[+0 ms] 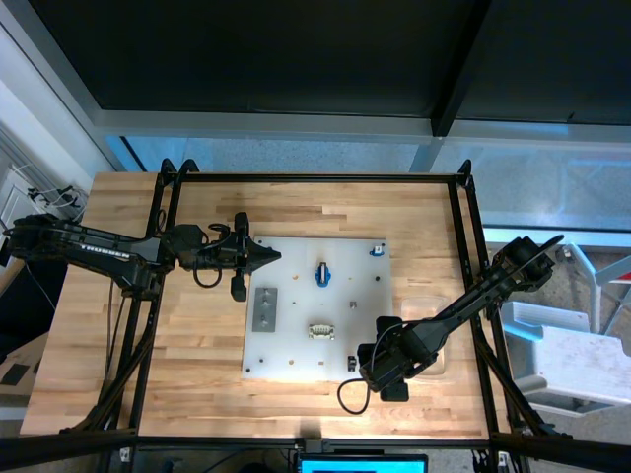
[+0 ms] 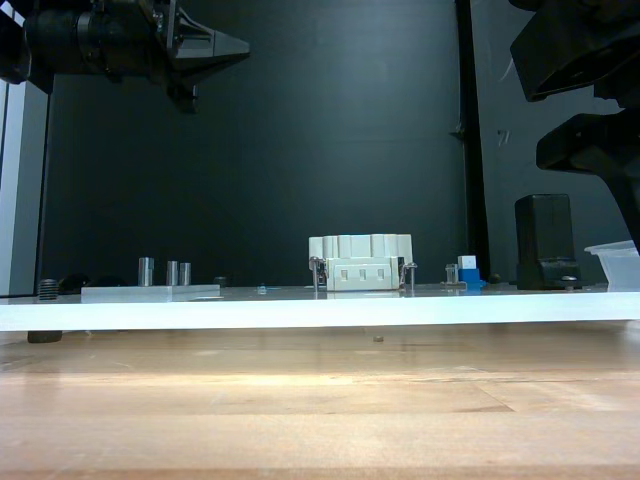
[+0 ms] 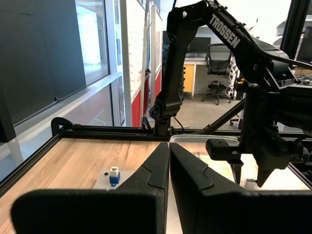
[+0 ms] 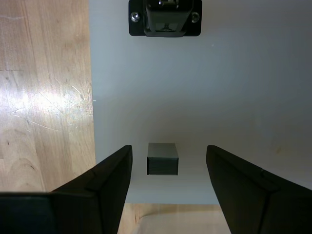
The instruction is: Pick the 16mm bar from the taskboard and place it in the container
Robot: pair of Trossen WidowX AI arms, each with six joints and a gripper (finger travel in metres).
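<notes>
1. You are at the grasp step: the approach looks finished, and nothing has been lifted yet.
2. The 16mm bar [image 4: 163, 159] stands on the taskboard [image 1: 296, 345] near its near-right corner. It sits between the black fitting [image 4: 165, 19] and the board edge that faces the container [image 2: 618, 262].
3. Your right pincer [image 4: 168, 147] is released. Its two fingers straddle the bar with a gap on each side, and the tips hang above the board rather than on it.
4. Your left pincer [image 3: 169, 146] is clenched on nothing. It is held high over the board's far-left corner, well clear of the work.
5. Next, I judge, you should lower the right pincer straight down until the pads flank the bar's sides, then clench.
6. The bar sits a shade off centre, so trim sideways first, or one finger may tip it.
7. After that, lift it clear of the board and carry it across to the container, which stands on the desk [image 1: 118, 325] just beside the board.
</notes>
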